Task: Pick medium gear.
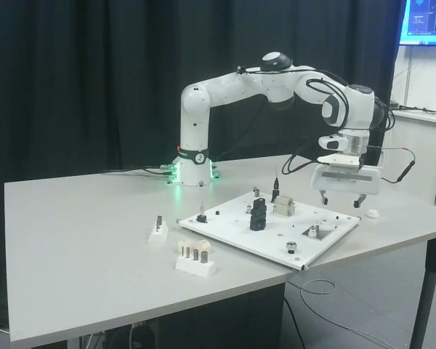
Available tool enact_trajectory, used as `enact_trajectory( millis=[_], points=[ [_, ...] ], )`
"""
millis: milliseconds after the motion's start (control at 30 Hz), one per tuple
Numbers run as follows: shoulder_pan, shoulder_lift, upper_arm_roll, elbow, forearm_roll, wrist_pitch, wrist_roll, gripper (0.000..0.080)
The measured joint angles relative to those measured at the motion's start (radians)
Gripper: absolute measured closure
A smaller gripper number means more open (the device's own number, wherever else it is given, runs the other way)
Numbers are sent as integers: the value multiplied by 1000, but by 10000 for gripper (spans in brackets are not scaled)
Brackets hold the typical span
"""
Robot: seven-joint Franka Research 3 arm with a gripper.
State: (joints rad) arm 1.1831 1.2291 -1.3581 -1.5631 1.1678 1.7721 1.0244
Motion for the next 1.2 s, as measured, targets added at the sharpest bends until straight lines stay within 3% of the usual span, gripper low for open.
enact_trajectory(
  millis=[867, 1200],
  points=[
    [-4, -7, -2, -7, 15, 3, 34, 3],
    [-13, -9, -26, -10, 26, 3, 47, 3]
  ],
)
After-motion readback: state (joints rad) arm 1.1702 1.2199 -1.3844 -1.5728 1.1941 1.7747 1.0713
